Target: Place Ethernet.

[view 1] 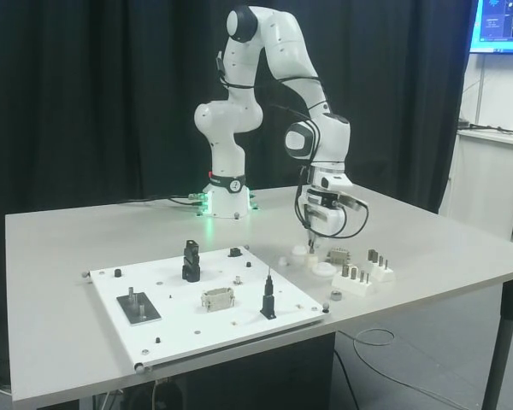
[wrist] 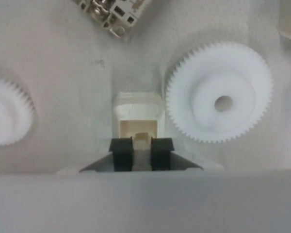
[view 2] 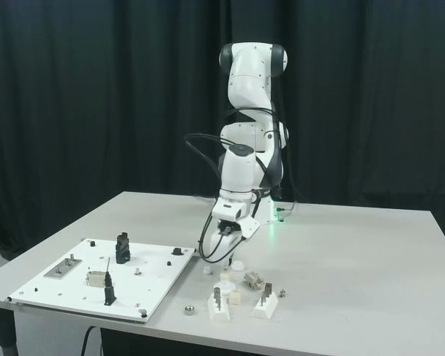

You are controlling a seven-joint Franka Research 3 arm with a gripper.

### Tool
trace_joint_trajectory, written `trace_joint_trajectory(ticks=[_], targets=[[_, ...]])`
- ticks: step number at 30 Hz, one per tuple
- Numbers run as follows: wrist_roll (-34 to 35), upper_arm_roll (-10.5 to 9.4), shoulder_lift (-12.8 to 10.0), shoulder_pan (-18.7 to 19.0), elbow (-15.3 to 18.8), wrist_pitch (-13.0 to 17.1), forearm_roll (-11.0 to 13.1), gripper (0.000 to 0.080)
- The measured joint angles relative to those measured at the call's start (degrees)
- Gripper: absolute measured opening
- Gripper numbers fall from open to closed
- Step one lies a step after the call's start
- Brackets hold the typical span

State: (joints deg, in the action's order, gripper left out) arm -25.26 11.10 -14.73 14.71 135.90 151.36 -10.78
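- White seven-joint arm [view 1: 265, 77]; bolted at the far side of the grey table [view 1: 85, 239], green light at its base; bent down over a cluster of small parts beside the board.
- Gripper [wrist: 142, 145]; two black fingertip pads [wrist: 121, 153] drawn close together, pinching a small pale tab between them; hangs low over the table.
- Small whitish plastic Ethernet plug [wrist: 138, 116]; boxy, clear-looking body; directly under the fingertips, its clip tab caught between the pads; whether its body touches the table cannot be told.
- Large white plastic toothed gear with a round centre hole [wrist: 219, 92]; flat on the table, just beside the plug.
- Second white toothed gear [wrist: 5, 116]; flat on the table on the plug's other side, only partly in view.
- Pale multi-pin connector block [wrist: 111, 12]; on the table, near the plug, apart from it.
- White square task board [view 1: 205, 295]; at 9 o'clock from the gripper in the first room view, well apart; carries black upright fixtures and a grey plate.
- Two white blocks holding grey pegs [view 1: 363, 278]; at 4 o'clock from the gripper in that view.
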Motion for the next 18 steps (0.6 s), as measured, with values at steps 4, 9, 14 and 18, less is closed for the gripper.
trace_joint_trajectory(ticks=[4, 9, 14, 18], targets=[[-0.23, -0.10, 0.00, 0.00, 0.00, 0.12, 0.00, 0.0074], [-0.23, -0.11, 0.00, -0.03, -0.01, 0.20, 0.01, 0.0222], [-0.25, -0.11, 0.00, -0.22, -0.09, 0.20, 0.01, 0.0565], [-0.72, -0.11, 0.05, -0.35, -0.18, 0.20, 0.01, 0.0565]])
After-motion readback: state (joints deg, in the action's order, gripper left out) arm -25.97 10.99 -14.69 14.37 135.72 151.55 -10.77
